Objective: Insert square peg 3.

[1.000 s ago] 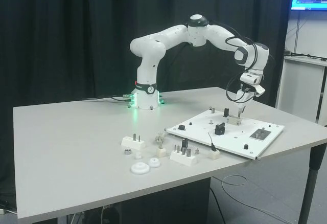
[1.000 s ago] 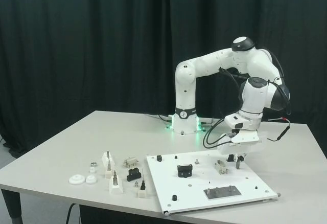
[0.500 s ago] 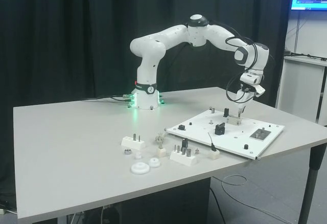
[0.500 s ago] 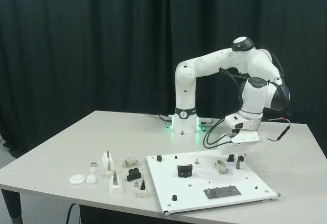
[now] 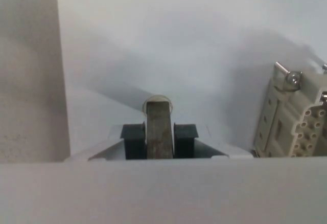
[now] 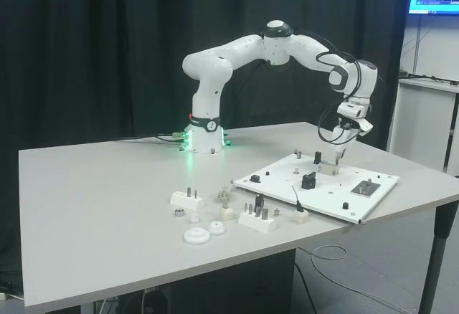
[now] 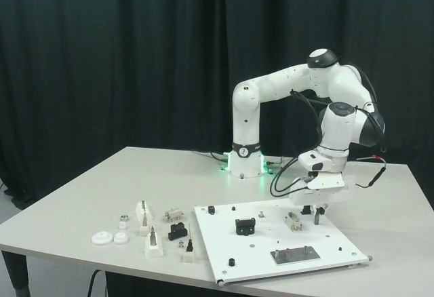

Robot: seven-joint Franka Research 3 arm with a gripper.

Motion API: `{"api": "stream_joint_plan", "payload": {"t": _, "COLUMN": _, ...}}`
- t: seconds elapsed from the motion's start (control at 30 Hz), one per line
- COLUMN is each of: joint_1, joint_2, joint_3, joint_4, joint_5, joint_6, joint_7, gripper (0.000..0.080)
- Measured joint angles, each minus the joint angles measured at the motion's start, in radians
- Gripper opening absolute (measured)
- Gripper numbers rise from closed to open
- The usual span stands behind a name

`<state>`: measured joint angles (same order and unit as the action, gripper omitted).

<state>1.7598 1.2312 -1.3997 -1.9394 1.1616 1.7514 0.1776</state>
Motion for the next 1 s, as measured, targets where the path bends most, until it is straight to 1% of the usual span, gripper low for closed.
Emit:
{"api": "stream_joint_plan", "payload": {"t": 0.53, "joint_1": 0.001, "joint_2": -0.001, "joint_3": 0.003, "joint_4": -0.003, "joint_5": 0.001, "joint_6": 0.005, "joint_7": 0.009, "gripper": 0.0113}}
{"api": "stream_joint_plan", "payload": {"t": 1.0, "joint_1": 0.007, "joint_2": -0.013, "joint_3": 0.003, "joint_4": -0.022, "joint_5": 0.000, "joint_6": 0.004, "joint_7": 0.012, "gripper": 0.0113}}
